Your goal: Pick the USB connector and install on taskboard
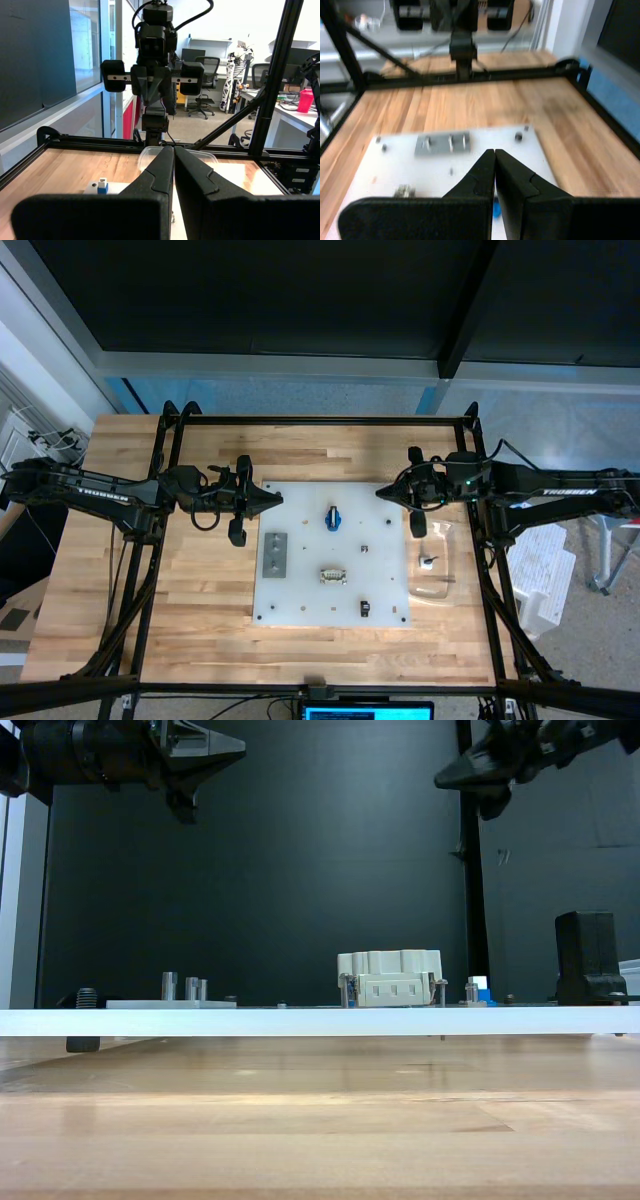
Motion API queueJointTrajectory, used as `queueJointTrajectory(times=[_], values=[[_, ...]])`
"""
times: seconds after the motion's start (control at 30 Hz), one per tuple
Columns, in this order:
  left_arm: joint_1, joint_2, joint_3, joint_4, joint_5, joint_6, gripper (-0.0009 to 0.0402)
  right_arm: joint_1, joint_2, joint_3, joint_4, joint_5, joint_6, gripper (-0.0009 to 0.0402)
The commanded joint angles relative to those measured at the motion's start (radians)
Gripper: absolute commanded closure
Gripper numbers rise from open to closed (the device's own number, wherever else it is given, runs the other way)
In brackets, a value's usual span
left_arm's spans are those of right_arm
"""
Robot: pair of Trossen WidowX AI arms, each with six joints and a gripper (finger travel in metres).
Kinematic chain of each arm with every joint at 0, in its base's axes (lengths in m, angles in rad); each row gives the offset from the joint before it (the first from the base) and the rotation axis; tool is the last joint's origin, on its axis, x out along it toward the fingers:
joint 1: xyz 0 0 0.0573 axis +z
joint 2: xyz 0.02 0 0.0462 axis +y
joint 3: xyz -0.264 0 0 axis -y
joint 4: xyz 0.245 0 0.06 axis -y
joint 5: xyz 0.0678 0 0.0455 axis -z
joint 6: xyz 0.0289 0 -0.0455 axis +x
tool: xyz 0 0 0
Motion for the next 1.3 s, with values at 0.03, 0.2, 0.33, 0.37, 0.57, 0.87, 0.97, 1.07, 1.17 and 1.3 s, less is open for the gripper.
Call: queueJointTrajectory(times=[0.03,0.2,0.33,0.37,0.57,0.87,0.97,1.07,1.17,1.3], values=[[0.000,0.000,0.000,0.000,0.000,0.000,0.0393,0.021,-0.014,0.032,-0.123,0.003,0.000,0.0393],[0.000,0.000,0.000,0.000,0.000,0.000,0.0393,0.058,-0.040,0.059,-0.280,0.043,0.027,0.0394],[0.000,0.000,0.000,0.000,0.000,0.000,0.0393,0.086,-0.062,0.061,-0.383,0.056,0.058,0.0393],[0.000,0.000,0.000,0.000,0.000,0.000,0.0393,0.092,-0.067,0.060,-0.406,0.056,0.066,0.0393],[0.000,0.000,0.000,0.000,0.000,0.000,0.0393,0.169,-0.085,0.060,-0.526,0.119,0.126,0.0393],[0.000,0.000,0.000,0.000,0.000,0.000,0.0393,0.310,-0.087,0.088,-0.708,0.210,0.254,0.0393],[0.000,0.000,0.000,0.000,0.000,0.000,0.0393,0.355,-0.087,0.106,-0.774,0.221,0.305,0.0393],[0.000,0.000,0.000,0.000,0.000,0.000,0.0393,0.397,-0.087,0.116,-0.831,0.232,0.363,0.0393],[0.000,0.000,0.000,0.000,0.000,0.000,0.0393,0.443,-0.087,0.118,-0.888,0.238,0.420,0.0393],[0.000,0.000,0.000,0.000,0.000,0.000,0.0393,0.508,-0.087,0.118,-0.945,0.238,0.508,0.0393]])
